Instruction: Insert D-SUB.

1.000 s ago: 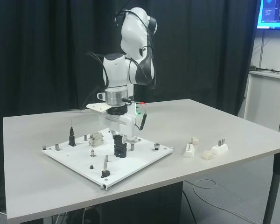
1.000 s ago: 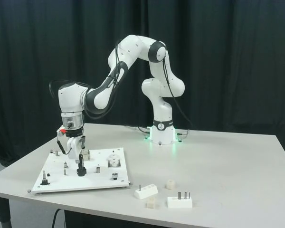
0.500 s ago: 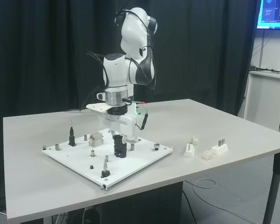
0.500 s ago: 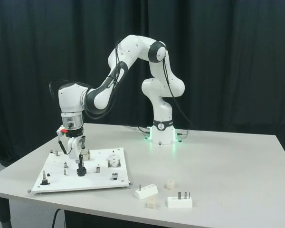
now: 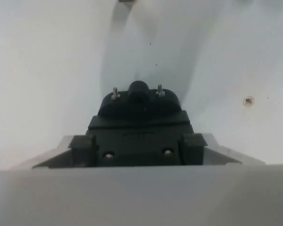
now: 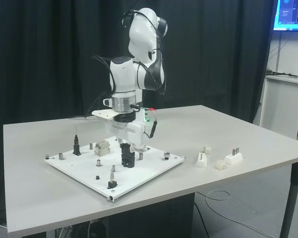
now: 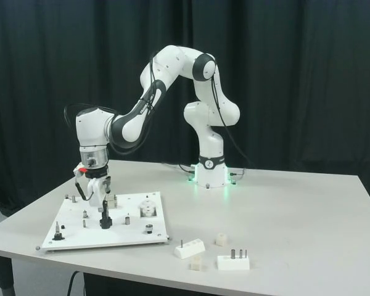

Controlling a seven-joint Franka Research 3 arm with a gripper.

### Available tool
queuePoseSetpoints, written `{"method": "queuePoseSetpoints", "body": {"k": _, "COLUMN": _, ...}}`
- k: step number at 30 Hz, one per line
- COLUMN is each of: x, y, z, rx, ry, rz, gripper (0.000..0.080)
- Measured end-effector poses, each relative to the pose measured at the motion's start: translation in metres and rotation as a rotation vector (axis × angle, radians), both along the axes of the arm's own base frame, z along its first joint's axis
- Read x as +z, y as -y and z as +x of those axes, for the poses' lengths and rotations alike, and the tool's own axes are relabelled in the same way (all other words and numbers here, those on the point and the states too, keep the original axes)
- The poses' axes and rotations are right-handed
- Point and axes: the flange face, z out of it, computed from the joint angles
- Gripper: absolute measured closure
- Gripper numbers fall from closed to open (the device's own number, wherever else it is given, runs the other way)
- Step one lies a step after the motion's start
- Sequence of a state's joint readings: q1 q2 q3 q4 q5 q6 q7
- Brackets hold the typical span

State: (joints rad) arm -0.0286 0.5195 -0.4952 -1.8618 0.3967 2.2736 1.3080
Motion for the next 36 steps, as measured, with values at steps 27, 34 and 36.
{"method": "queuePoseSetpoints", "body": {"k": 27, "x": 0.0017, "y": 0.0015, "z": 0.0010, "rx": -0.068, "ry": 0.000, "rz": -0.017, "gripper": 0.0212}}
{"method": "queuePoseSetpoints", "body": {"k": 34, "x": 0.0058, "y": 0.0017, "z": 0.0019, "rx": -0.076, "ry": 0.004, "rz": -0.024, "gripper": 0.0016}}
{"method": "queuePoseSetpoints", "body": {"k": 36, "x": 0.0072, "y": 0.0010, "z": 0.0026, "rx": -0.077, "ry": 0.005, "rz": -0.025, "gripper": 0.0016}}
